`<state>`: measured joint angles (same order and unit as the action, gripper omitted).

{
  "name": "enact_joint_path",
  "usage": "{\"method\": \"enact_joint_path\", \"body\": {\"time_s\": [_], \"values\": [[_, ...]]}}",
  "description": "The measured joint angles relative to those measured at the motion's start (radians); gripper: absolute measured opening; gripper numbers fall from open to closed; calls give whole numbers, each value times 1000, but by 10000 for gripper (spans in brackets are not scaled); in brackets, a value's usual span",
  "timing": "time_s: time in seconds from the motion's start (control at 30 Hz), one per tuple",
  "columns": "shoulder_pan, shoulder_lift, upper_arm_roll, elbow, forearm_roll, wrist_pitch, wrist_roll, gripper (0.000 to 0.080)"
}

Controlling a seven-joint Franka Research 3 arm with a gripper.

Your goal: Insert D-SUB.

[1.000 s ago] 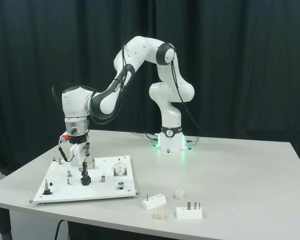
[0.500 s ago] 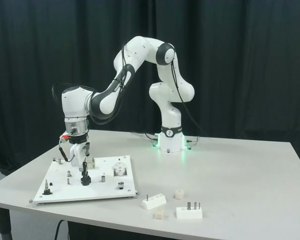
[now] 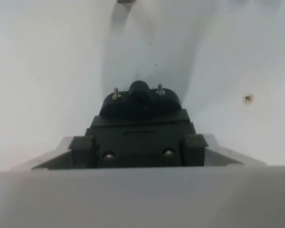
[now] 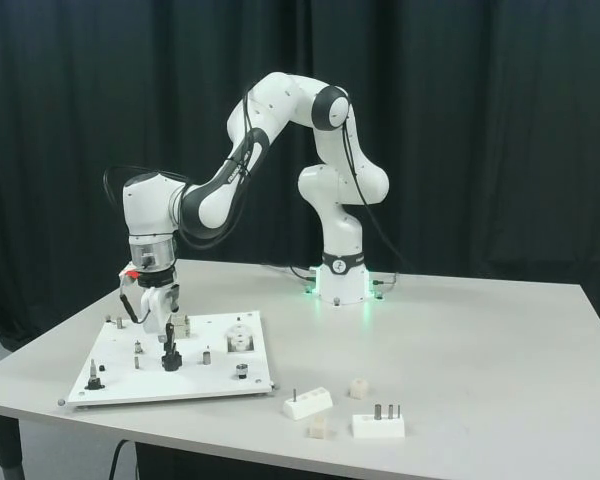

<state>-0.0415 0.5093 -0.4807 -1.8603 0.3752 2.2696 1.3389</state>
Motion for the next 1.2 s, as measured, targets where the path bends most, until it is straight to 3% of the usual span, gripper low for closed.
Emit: {"method": "enact_joint_path", "body": {"time_s": [1.2], "values": [[0,0,0,0,9,1,-16,388]]}}
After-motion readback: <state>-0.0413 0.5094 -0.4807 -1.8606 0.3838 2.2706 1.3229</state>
